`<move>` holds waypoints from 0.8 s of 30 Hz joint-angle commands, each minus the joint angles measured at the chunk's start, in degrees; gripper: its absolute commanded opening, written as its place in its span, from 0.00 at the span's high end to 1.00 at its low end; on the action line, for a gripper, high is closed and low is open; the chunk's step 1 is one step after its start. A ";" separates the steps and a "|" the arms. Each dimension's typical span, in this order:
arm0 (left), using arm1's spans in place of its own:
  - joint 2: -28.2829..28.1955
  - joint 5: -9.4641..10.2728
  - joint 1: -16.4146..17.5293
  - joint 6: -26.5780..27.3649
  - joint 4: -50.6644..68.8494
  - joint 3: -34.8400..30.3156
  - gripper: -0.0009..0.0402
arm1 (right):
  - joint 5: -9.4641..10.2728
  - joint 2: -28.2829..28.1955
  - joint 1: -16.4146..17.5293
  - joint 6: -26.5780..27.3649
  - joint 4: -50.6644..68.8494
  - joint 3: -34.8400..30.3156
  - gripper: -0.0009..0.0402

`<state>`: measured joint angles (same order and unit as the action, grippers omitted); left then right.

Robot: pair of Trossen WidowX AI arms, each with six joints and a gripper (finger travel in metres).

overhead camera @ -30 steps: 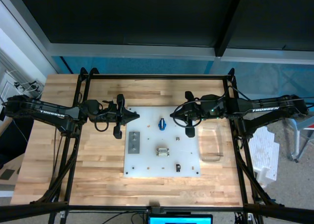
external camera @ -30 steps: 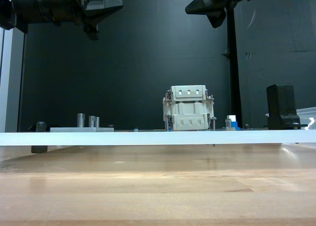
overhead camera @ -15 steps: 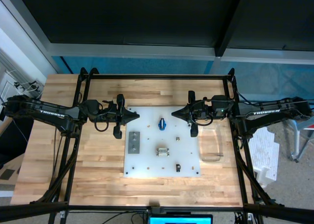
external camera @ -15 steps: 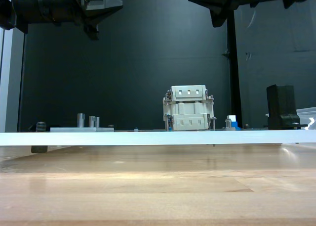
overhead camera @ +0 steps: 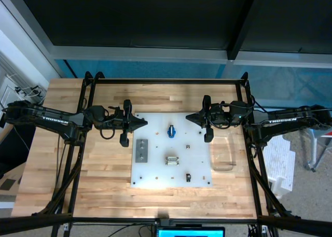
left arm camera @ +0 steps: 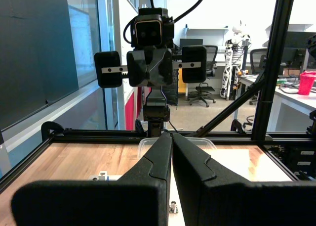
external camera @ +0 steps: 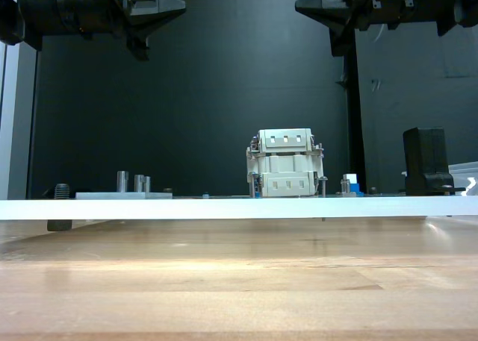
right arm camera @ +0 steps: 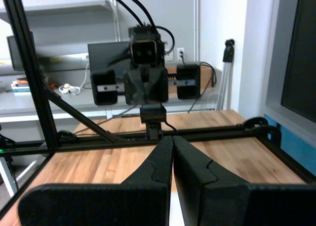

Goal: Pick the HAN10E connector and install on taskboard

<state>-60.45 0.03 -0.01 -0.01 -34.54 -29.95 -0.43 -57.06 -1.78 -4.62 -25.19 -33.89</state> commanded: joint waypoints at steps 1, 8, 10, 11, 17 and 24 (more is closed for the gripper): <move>-0.02 -0.02 0.00 0.00 0.00 0.00 0.98 | 0.04 0.52 -0.02 -0.61 0.00 0.94 0.98; -0.02 -0.02 0.02 0.00 0.00 0.00 0.98 | 0.04 1.25 -0.07 -0.70 0.11 1.97 0.98; -0.02 -0.02 0.00 0.00 -0.02 0.00 0.98 | 0.07 1.25 -0.07 -0.68 0.11 1.97 0.98; -0.02 -0.02 0.00 0.00 0.00 0.00 0.98 | 0.04 1.25 -0.09 -0.70 0.13 1.97 0.98; -0.02 -0.02 0.00 0.00 -0.02 0.00 0.98 | 0.07 1.25 -0.07 -0.68 0.33 1.97 0.98; -0.02 -0.02 0.00 0.00 -0.02 0.00 0.98 | 0.04 1.25 -0.07 -0.66 0.66 1.97 0.98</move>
